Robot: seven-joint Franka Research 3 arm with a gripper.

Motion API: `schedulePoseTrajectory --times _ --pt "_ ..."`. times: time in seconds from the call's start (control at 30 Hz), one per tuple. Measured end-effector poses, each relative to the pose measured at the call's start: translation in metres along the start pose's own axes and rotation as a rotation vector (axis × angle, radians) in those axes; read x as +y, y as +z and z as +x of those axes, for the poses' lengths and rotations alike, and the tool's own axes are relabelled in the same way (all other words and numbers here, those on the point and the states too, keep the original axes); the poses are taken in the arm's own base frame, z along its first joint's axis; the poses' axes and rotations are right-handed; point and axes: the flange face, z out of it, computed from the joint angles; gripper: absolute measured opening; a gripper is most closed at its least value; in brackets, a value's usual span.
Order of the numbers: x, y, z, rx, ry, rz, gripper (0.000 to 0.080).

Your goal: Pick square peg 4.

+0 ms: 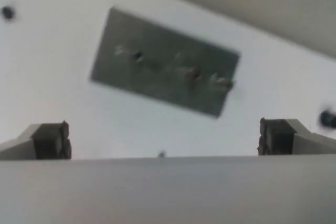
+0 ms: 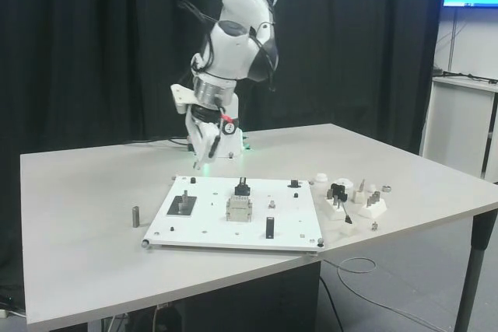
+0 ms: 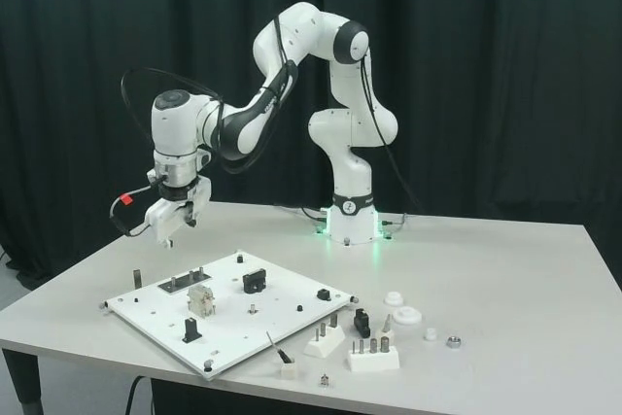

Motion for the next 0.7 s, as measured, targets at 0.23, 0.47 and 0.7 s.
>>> schedulePoseTrajectory --times 0.23,0.47,0.7 --pt "-0.002 0.010 0.041 -0.035 -0.099 0.003 0.0800" --pt "-0.008 0.021 0.079 -0.068 -0.186 0.036 0.0800" --pt "-0.017 0.028 0.109 -0.078 -0.264 0.082 0.0800"
